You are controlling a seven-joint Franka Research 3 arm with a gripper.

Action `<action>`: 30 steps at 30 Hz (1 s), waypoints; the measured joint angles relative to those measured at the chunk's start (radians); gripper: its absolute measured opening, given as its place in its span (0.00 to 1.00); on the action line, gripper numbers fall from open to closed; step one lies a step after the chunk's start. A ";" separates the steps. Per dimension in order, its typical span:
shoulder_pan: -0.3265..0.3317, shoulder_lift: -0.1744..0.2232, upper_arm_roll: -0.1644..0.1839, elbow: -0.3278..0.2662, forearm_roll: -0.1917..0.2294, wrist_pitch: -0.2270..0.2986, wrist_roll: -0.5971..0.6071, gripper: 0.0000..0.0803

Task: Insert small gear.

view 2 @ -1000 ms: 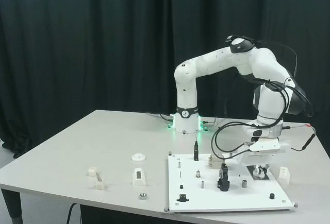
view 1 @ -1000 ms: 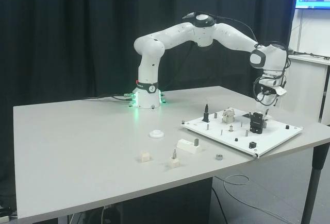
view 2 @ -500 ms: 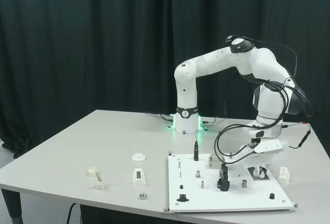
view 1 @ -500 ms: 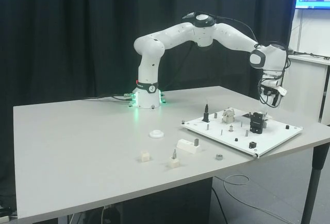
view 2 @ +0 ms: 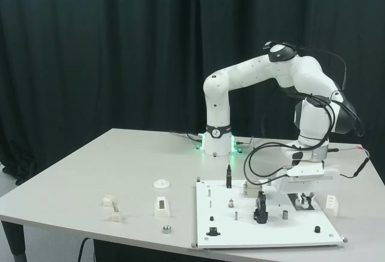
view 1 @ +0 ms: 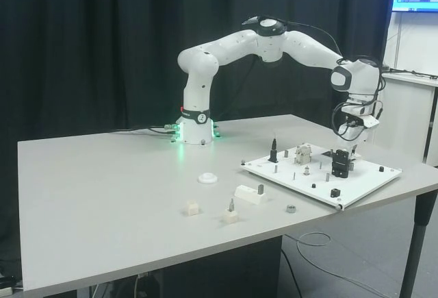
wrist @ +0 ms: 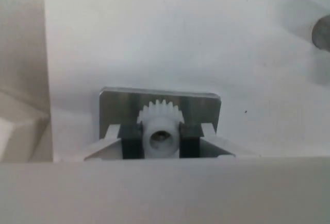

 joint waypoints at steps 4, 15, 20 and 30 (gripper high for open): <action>0.000 -0.001 0.000 -0.001 0.002 0.000 0.012 0.18; -0.001 -0.002 0.000 -0.004 0.011 0.000 0.055 0.18; -0.002 -0.005 -0.002 -0.004 0.019 -0.002 0.056 0.18; -0.003 -0.013 -0.032 -0.008 0.015 -0.037 0.060 0.95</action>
